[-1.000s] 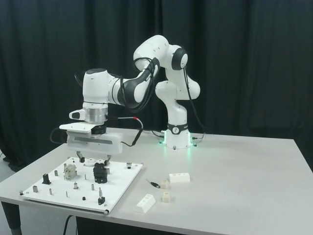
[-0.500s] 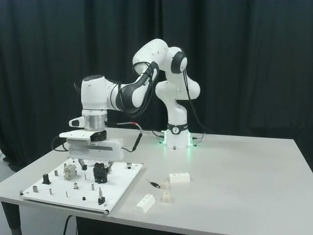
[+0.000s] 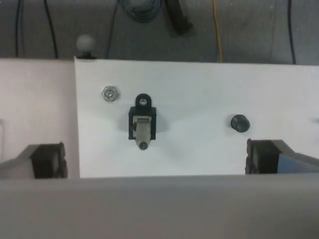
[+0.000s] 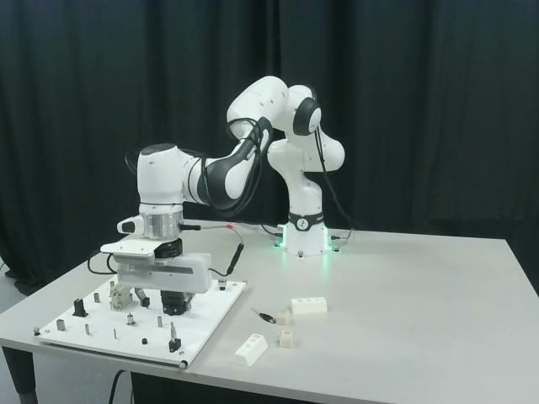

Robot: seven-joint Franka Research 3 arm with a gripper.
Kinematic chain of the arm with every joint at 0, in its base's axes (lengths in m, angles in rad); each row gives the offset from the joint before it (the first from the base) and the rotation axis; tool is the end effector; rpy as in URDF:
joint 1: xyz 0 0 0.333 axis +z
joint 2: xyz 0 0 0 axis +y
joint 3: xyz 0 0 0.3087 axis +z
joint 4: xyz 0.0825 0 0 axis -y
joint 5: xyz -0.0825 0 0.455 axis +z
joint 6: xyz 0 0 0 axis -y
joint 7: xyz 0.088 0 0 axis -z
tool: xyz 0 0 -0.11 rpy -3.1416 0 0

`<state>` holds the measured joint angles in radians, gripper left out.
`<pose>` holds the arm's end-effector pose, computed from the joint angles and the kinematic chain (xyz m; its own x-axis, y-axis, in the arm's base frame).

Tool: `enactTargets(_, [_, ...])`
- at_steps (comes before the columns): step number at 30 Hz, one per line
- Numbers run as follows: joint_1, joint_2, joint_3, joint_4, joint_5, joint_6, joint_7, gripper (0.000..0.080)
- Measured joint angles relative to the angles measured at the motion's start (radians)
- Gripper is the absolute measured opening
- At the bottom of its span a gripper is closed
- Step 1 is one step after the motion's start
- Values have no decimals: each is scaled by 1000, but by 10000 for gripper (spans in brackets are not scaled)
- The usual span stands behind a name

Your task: Remove Ethernet.

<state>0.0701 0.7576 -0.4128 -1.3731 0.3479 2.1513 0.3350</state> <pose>0.7731 -0.1942 0.2564 0.7331 -0.6763 0.0725 -0.6743 -0.7366 -0.0526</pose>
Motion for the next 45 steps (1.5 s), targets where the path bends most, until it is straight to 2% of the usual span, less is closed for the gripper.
enactTargets(31, [0, 71, 2, 17, 0, 1, 0, 800])
enactTargets(45, [0, 96, 11, 18, 0, 22, 2, 800])
